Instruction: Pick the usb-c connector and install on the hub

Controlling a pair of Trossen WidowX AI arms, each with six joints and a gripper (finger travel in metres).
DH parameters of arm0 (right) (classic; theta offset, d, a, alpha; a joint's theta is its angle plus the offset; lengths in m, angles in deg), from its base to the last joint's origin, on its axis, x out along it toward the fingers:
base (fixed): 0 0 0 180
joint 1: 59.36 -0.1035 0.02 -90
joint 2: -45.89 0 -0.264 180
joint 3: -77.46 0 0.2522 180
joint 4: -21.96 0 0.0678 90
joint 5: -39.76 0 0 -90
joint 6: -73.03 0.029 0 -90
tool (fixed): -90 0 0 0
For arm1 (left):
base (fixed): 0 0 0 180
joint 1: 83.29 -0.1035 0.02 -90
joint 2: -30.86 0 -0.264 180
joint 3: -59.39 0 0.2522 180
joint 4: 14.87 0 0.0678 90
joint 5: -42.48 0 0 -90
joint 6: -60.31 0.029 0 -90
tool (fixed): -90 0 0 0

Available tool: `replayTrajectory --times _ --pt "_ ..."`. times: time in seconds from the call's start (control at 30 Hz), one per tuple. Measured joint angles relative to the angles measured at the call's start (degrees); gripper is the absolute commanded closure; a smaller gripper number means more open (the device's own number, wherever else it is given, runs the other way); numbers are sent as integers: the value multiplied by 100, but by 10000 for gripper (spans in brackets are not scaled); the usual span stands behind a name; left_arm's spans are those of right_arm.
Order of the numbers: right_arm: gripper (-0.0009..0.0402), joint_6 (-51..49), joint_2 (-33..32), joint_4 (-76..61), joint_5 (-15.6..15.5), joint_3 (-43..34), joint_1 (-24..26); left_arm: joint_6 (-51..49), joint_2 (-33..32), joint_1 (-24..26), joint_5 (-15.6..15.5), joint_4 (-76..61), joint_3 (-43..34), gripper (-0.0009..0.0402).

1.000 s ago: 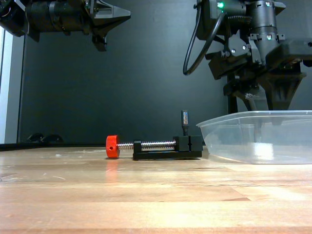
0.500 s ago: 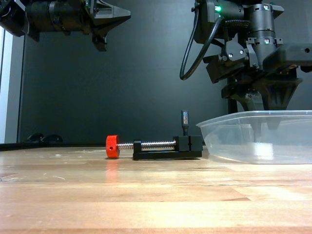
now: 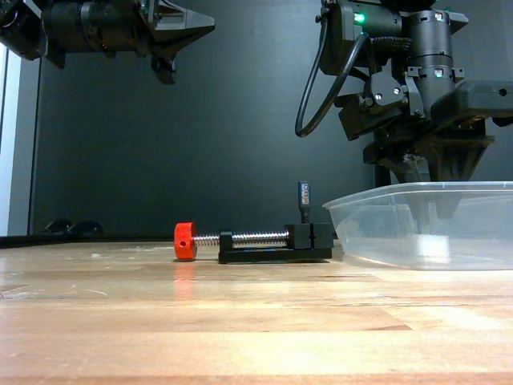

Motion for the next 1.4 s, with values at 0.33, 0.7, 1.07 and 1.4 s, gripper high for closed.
replayTrajectory --times 0.33,0.7,1.07,1.4 --pt "213 0 0 15 28 42 2 0 0 0 -2 0 -2 393" --pt "257 0 0 11 39 48 2 0 0 0 0 0 0 393" --pt "329 -2 0 7 37 52 4 -2 0 0 -2 2 -2 393" --pt "380 -2 0 -7 28 55 4 0 0 0 0 0 -2 393"
